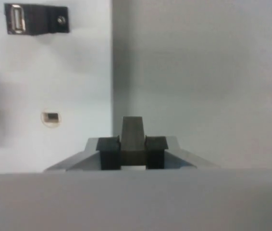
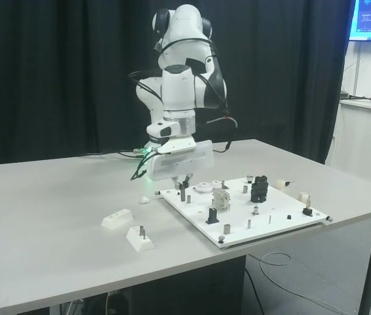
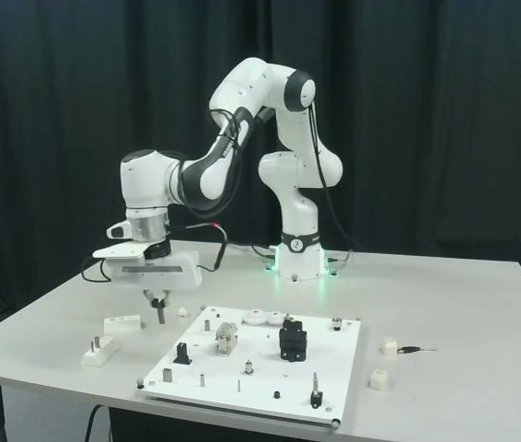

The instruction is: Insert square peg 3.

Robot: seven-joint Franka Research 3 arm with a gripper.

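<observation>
Wrist view: you see the gripper (image 1: 133,151) clenched on the peg (image 1: 132,137), which stands between its black fingers (image 1: 108,149) above the board (image 1: 44,91) edge, with a black socket (image 1: 36,19) and a small slot (image 1: 52,116) on the board. First room view: you find the peg (image 2: 184,190) held upright over the board's (image 2: 284,220) far left corner, with two white blocks (image 2: 117,218) on the table (image 2: 54,190) to its left. Second room view: the gripper (image 3: 158,302) hangs just left of the board (image 3: 334,368), peg (image 3: 160,314) pointing down, near a white block (image 3: 121,323).

White rounded arm (image 3: 242,101) showing black joint bands, black cables trailing along it, green light glowing at its base (image 3: 299,267).
</observation>
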